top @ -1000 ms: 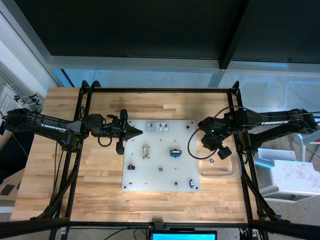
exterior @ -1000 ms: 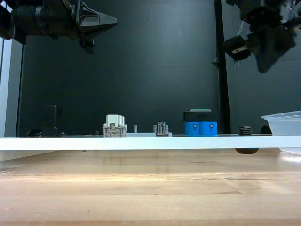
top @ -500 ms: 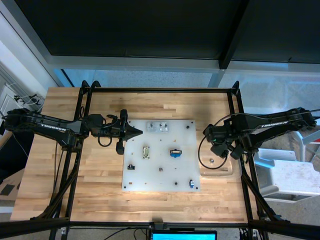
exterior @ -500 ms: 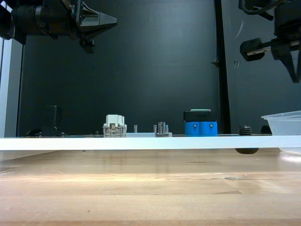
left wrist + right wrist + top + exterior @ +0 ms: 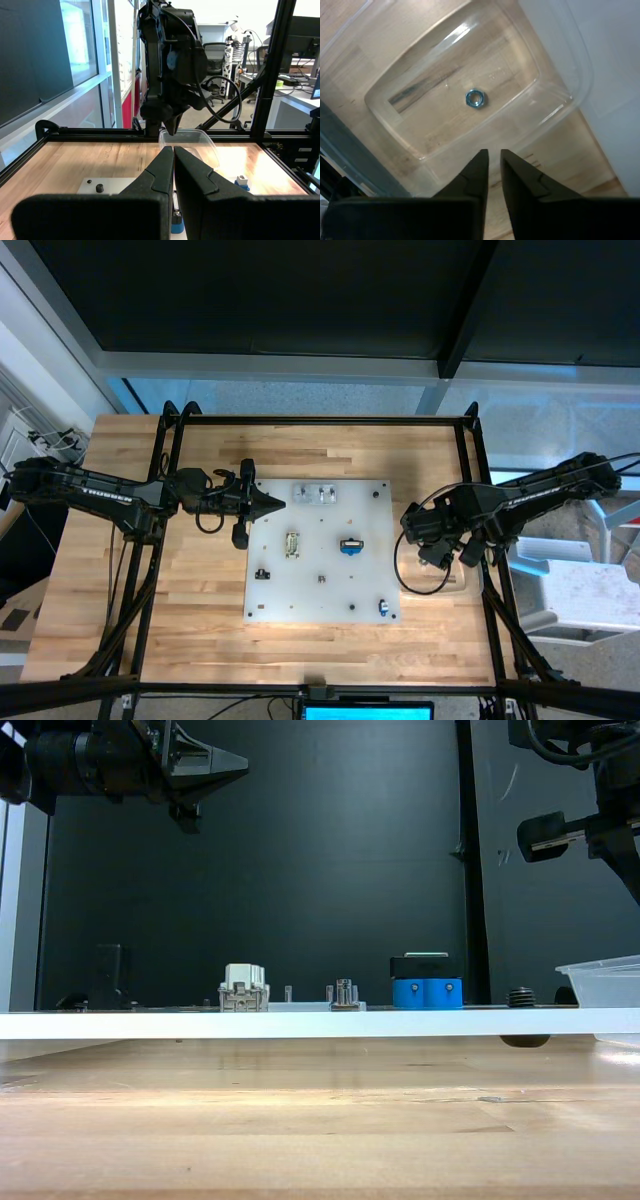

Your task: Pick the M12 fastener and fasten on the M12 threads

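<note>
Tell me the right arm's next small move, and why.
Probably spread the right claw wider before descending. It hangs above the clear tray, fingers only slightly parted, a gap that looks narrower than the nut lying flat on the tray floor. The stud is bare in the low view. The left claw is parked, shut, above the board's far left edge.

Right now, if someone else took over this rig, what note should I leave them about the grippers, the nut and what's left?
Left gripper: shut, held high over the white board's left edge.
Right gripper: open a narrow gap, empty, pointing down above the clear tray.
M12 nut: lies loose on the tray floor, clear of the fingers.
Stud: bare, ribs showing.
Done: nothing grasped yet.
Left: grip the nut, carry it to the stud, thread it on.
</note>
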`<act>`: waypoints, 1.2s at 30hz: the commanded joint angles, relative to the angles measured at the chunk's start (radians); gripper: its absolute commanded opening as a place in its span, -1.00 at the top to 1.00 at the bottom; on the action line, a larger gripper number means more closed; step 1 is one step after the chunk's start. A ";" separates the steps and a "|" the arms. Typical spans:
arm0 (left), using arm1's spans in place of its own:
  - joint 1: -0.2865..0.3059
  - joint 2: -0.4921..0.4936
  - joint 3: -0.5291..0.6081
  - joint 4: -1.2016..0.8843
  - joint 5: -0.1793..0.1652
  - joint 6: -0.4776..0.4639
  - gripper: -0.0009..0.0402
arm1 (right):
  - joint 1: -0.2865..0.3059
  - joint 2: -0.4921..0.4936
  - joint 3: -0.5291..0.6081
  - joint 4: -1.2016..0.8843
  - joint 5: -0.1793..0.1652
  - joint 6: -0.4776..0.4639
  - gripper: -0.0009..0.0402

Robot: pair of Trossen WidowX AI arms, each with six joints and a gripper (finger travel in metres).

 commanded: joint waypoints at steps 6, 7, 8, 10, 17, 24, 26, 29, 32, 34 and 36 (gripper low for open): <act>0.000 0.000 0.000 0.000 0.000 0.000 0.96 | 0.023 0.012 -0.043 0.080 0.000 0.002 0.35; 0.000 0.000 0.000 0.000 0.000 0.000 0.96 | 0.026 0.012 -0.048 0.082 0.000 0.001 0.32; 0.000 0.000 0.000 0.000 0.000 0.000 0.96 | 0.028 0.012 -0.054 0.082 0.000 0.002 0.30; 0.000 0.000 0.000 0.000 0.000 0.000 0.96 | 0.033 0.012 -0.065 0.087 0.000 0.002 0.26; 0.000 0.000 0.000 0.000 0.000 0.000 0.96 | 0.073 0.018 -0.108 0.136 0.000 0.024 0.18; 0.000 0.000 0.000 0.000 0.000 0.000 0.96 | 0.079 0.067 -0.132 0.191 0.000 0.031 0.17; 0.000 0.000 0.000 0.000 0.000 0.000 0.96 | 0.080 0.079 -0.134 0.206 0.001 0.031 0.17; 0.000 0.000 0.000 0.000 0.000 0.000 0.96 | 0.082 0.092 -0.144 0.224 0.000 0.031 0.17; 0.000 0.000 0.000 0.000 0.000 0.000 0.96 | 0.087 0.099 -0.158 0.248 0.000 0.056 0.17; 0.000 0.000 0.000 0.000 0.000 0.000 0.96 | 0.092 0.104 -0.169 0.265 0.001 0.066 0.17; 0.000 0.000 0.000 0.000 0.000 0.000 0.96 | 0.094 0.109 -0.181 0.283 0.000 0.069 0.17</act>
